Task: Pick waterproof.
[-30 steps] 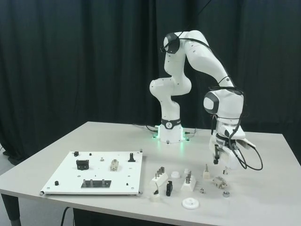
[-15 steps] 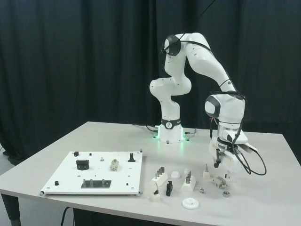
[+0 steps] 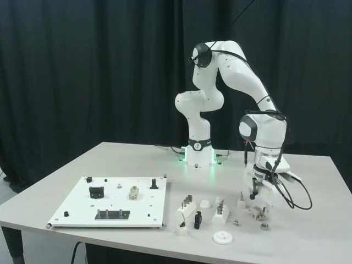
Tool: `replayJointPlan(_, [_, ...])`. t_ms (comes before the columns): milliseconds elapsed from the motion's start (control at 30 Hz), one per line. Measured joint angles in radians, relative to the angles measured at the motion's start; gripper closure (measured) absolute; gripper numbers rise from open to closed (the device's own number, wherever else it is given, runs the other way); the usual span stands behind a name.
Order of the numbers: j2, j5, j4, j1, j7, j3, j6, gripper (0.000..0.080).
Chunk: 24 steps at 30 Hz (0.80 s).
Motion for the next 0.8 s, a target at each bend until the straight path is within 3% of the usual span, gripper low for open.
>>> replayJointPlan(800, [0.038,0.019,0.011,-0.008,-0.042,0.000,0.005,0.0003])
